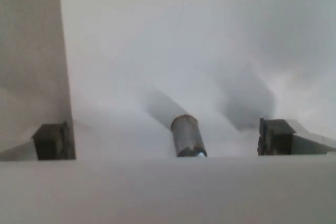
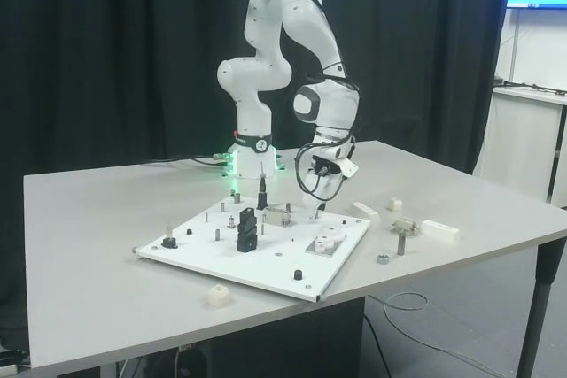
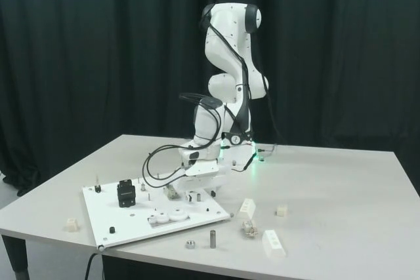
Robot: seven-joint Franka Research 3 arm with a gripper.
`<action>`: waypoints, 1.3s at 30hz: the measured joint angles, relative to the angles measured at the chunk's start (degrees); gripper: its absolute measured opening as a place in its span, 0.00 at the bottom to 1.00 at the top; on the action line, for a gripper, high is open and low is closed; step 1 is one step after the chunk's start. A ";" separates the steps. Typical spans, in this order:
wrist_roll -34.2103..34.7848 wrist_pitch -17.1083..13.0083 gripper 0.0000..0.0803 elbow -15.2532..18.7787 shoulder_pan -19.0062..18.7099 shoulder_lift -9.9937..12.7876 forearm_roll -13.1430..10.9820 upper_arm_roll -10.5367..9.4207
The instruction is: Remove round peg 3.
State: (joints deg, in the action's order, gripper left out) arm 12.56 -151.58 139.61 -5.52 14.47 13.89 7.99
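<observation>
In the wrist view a grey metal round peg (image 1: pixel 186 135) stands up from the white board, with a gap to each side of it. My gripper (image 1: pixel 164 139) is open; its two fingertips (image 1: pixel 52 141) flank the peg without touching it. In the first room view the gripper (image 2: pixel 321 205) hangs low over the far right part of the white board (image 2: pixel 266 258). The second room view shows the gripper (image 3: pixel 195 193) just above the board (image 3: pixel 111 218), and the peg itself is hidden there.
A black block (image 2: pixel 246 227) and several small pegs stand on the board, with white round parts (image 2: pixel 326 238) near its right edge. White blocks (image 2: pixel 439 229), a small metal part (image 2: pixel 400 229) and a nut (image 2: pixel 383 258) lie on the grey table to the right. A small white cube (image 2: pixel 217 296) sits in front.
</observation>
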 joint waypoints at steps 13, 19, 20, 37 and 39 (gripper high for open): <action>0.62 -0.31 0.59 0.02 0.00 0.04 -0.05 0.66; 0.62 -0.95 0.39 -0.01 0.01 0.05 -0.11 0.84; 0.62 -1.15 0.39 -0.05 0.01 0.06 -0.11 0.97; 0.53 -1.35 0.14 -0.05 0.01 0.07 -0.24 1.08; 0.53 -1.32 0.14 -0.05 0.01 0.04 -0.24 1.08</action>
State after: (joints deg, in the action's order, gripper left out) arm 13.09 -152.90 139.56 -5.51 14.51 13.64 9.07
